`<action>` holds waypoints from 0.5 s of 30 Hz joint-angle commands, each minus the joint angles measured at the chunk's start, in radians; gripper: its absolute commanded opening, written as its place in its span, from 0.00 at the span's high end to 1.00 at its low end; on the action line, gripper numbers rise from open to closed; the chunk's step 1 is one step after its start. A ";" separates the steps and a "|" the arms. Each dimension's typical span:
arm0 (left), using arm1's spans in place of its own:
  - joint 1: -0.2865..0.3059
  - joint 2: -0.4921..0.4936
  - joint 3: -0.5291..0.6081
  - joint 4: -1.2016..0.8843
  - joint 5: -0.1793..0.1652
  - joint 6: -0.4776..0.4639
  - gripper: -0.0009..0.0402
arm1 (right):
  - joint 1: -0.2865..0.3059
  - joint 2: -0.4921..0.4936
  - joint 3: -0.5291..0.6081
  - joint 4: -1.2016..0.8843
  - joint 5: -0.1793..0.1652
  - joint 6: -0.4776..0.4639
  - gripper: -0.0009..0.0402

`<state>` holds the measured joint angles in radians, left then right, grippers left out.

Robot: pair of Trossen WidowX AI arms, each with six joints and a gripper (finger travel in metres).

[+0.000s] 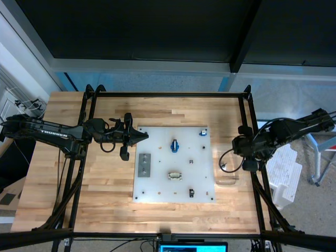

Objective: Pick the USB connector and install on taskboard

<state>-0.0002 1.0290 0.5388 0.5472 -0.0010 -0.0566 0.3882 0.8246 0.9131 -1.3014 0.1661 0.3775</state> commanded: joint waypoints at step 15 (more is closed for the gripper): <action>0.000 0.000 0.000 0.000 0.000 0.000 0.98 | 0.090 0.054 -0.129 0.160 0.025 0.089 0.71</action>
